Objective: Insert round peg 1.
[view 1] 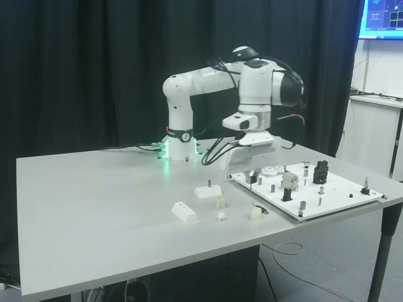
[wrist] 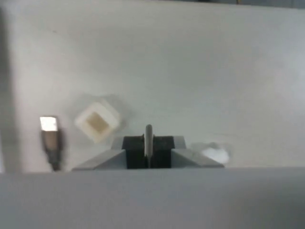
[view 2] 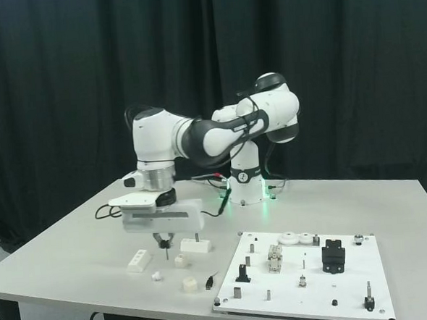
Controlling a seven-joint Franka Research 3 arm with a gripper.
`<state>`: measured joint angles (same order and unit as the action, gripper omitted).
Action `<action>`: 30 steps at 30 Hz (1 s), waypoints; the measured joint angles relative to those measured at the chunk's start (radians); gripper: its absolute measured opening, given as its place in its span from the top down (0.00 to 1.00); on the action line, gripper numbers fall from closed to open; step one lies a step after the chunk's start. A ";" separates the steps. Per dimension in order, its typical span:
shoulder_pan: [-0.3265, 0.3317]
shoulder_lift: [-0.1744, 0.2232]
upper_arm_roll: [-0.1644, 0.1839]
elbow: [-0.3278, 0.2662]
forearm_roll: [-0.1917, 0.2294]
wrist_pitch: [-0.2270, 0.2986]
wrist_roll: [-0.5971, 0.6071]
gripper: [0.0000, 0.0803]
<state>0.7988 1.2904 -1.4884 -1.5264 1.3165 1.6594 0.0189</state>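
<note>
A thin grey round peg (wrist: 148,137) stands upright between the black pads of my gripper (wrist: 148,153), which is shut on it. In the second room view the gripper (view 2: 163,243) hangs above the table left of the white board (view 2: 352,296), and the peg (view 2: 165,254) points down from it over the loose white blocks. In the first room view the gripper (view 1: 252,172) sits low at the near left edge of the board (view 1: 352,198). The board carries several small pegs and black fixtures. Which hole takes the peg I cannot tell.
A square white block with a recess (wrist: 97,122) and a USB plug (wrist: 50,136) lie on the table below the gripper. More white blocks (view 2: 138,260) (view 2: 195,244) (view 2: 189,283) lie close by. The arm's base (view 2: 246,191) stands behind with green lights.
</note>
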 joint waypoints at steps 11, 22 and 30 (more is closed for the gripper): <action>0.059 -0.002 0.000 0.048 -0.030 -0.003 0.136 0.96; 0.119 -0.003 0.003 0.096 -0.042 -0.003 0.261 0.96; 0.144 -0.003 0.015 0.155 -0.048 -0.001 0.372 0.96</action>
<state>0.9432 1.2877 -1.4734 -1.3711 1.2688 1.6587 0.3911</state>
